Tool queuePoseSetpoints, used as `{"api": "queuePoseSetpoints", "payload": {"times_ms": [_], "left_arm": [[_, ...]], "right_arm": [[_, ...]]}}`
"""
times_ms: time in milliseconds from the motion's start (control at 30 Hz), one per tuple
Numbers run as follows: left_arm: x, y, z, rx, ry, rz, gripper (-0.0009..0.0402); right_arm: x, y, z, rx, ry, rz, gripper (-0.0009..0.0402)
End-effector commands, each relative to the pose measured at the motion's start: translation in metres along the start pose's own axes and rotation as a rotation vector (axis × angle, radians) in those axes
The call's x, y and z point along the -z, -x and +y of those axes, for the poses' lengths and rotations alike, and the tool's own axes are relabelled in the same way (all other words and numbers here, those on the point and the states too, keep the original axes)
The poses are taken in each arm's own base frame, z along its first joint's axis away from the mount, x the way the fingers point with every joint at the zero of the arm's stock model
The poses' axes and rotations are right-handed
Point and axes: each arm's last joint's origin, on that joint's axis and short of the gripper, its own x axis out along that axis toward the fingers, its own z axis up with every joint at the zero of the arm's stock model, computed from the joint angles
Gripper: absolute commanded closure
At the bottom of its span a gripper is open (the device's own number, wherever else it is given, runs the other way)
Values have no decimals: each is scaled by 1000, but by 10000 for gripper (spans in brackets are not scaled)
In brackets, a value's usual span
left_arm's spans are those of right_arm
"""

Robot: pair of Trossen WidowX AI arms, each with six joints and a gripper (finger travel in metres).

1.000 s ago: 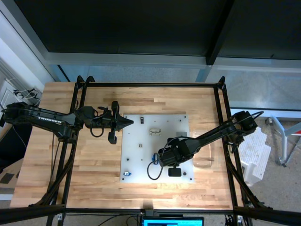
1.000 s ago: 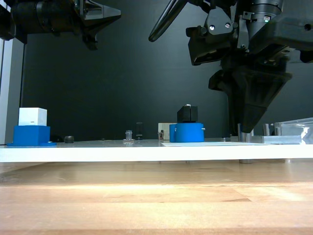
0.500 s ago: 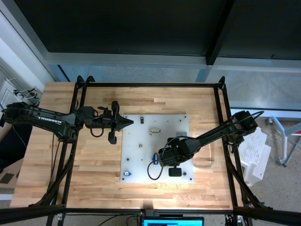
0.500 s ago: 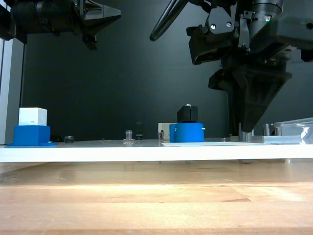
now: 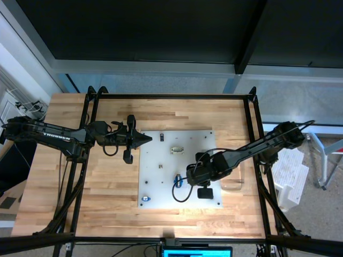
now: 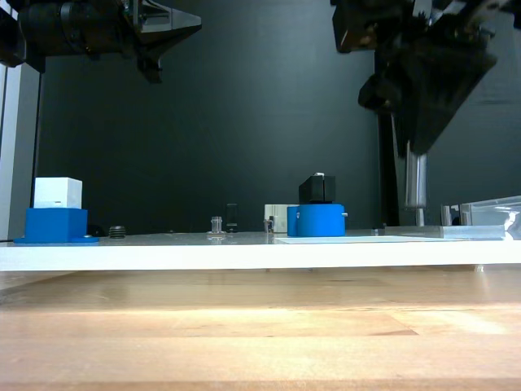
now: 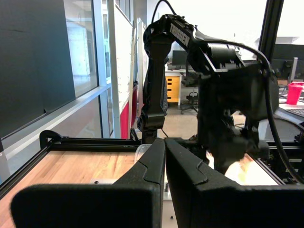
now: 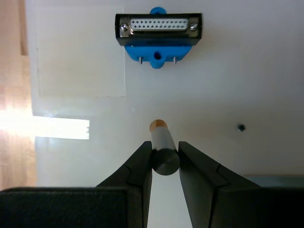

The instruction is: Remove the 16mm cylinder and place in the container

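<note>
The 16mm cylinder [image 8: 164, 151] is a short silvery rod, and my right gripper [image 8: 165, 145] is shut on it with a finger on either side. In the low view the cylinder [image 6: 415, 181] hangs upright under the right gripper [image 6: 415, 151], clear of the white board [image 6: 244, 244]. From above, the right gripper [image 5: 197, 172] hovers over the board's right half. The container [image 5: 236, 176], a clear tub, sits just right of the board, and its wall [image 6: 492, 213] shows in the low view. My left gripper [image 5: 147, 138] is parked, shut and empty, above the board's left edge; its fingers [image 7: 187, 164] touch.
On the white board [image 5: 161, 182] stand a blue knob [image 6: 320, 220], a blue block with a white cube [image 6: 55, 213] and a blue multi-pin connector [image 8: 158, 40]. A black frame [image 5: 252, 107] rings the wooden table.
My right gripper has risen and shifted slightly right, lifting the cylinder out of the board. The left arm has not moved.
</note>
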Motion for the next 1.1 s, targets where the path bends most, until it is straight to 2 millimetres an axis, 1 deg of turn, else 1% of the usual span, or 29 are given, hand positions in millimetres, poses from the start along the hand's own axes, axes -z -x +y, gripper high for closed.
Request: {"api": "queuePoseSetpoints", "payload": {"times_ms": [33,167,300,500,600,700,833,1100], "left_arm": [[0,0,0,0,0,0,393],[0,0,0,0,0,0,393],[0,0,0,0,0,0,393],[0,0,0,0,0,0,393],[0,0,0,0,0,0,393],[0,0,0,0,0,0,393],[0,0,0,0,0,0,393],[0,0,0,0,0,0,393]], "right_arm": [[3,14,-3,-3,-3,-17,391],[9,29,-7,-3,-3,-17,391],[14,38,-9,-2,-6,-14,391],[18,47,-12,-1,-6,-21,391],[25,52,-14,-1,-7,-34,391],[37,58,-16,-8,-27,-43,391],[60,62,-20,-17,-40,-41,391],[102,61,-27,-26,-66,-25,391]]}}
